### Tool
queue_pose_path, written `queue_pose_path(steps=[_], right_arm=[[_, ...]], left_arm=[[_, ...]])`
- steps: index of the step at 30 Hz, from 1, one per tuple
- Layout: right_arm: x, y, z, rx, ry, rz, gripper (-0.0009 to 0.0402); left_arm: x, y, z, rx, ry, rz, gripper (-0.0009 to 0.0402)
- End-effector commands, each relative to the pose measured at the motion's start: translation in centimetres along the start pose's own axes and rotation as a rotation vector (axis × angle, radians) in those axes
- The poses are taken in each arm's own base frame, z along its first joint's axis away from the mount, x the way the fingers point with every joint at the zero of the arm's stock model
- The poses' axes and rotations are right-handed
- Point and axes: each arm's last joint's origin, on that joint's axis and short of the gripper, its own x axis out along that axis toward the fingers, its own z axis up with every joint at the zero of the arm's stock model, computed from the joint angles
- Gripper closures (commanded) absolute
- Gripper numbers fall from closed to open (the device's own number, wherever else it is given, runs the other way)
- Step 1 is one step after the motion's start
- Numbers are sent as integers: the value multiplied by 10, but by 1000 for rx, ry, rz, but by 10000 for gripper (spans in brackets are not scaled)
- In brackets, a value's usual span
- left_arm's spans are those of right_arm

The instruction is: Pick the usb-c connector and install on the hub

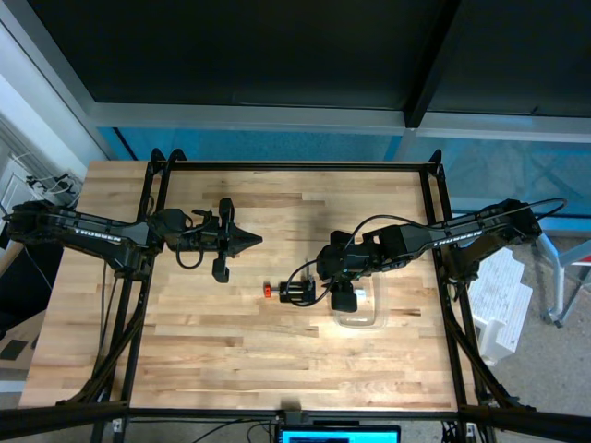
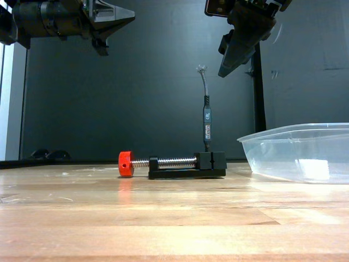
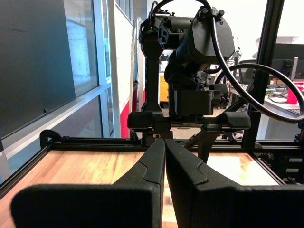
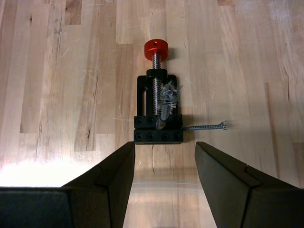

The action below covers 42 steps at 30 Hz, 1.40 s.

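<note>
Over the bench (image 1: 231,351), the right claw (image 4: 165,145) hangs released, its 2 fingers spread, above and just beside the usb-c connector (image 2: 207,123), which stands upright in a small vise (image 2: 188,166) (clamped, I'd guess, for a steady grab). Well apart, the left claw (image 3: 164,142) hovers high, clenched on nothing.

Left arm link (image 1: 88,235): white lettering is picked up along the black link, and "TROSSEN" is just made out.
Right arm link (image 1: 457,233): a pale strip of lettering is spotted here as well, but it is too small to be read.
usb-c connector (image 2: 207,123): two pale marks are carried on the black body, one above the other; neither can be read.
Papers (image 1: 499,295): printed lines are glimpsed off the table's right side; no word can be read.
Screen (image 1: 339,434): a blue display is caught at the near edge; nothing legible.
</note>
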Motion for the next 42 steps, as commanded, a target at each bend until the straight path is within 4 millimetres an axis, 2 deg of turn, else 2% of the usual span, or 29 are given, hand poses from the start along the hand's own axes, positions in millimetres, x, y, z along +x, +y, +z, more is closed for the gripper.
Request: queue_pose_path(steps=[1, 7, 14, 21, 28, 37, 42], right_arm=[[0, 0, 0, 1, 0, 1, 226], [0, 2, 0, 7, 14, 80, 241], [0, 2, 0, 85, 10, 71, 257], [0, 2, 0, 80, 9, 70, 260], [-3, -1, 1, 63, -18, -27, 268], [-23, -8, 2, 10, -82, -31, 324], [-32, -14, 4, -16, -174, -33, 373]], left_arm=[[0, 0, 0, 0, 0, 0, 393], [0, 0, 0, 0, 0, 0, 393], [0, 0, 0, 0, 0, 0, 393], [0, 0, 0, 0, 0, 0, 393], [0, 0, 0, 0, 0, 0, 393], [0, 0, 0, 0, 0, 0, 393], [0, 0, 0, 0, 0, 0, 393]])
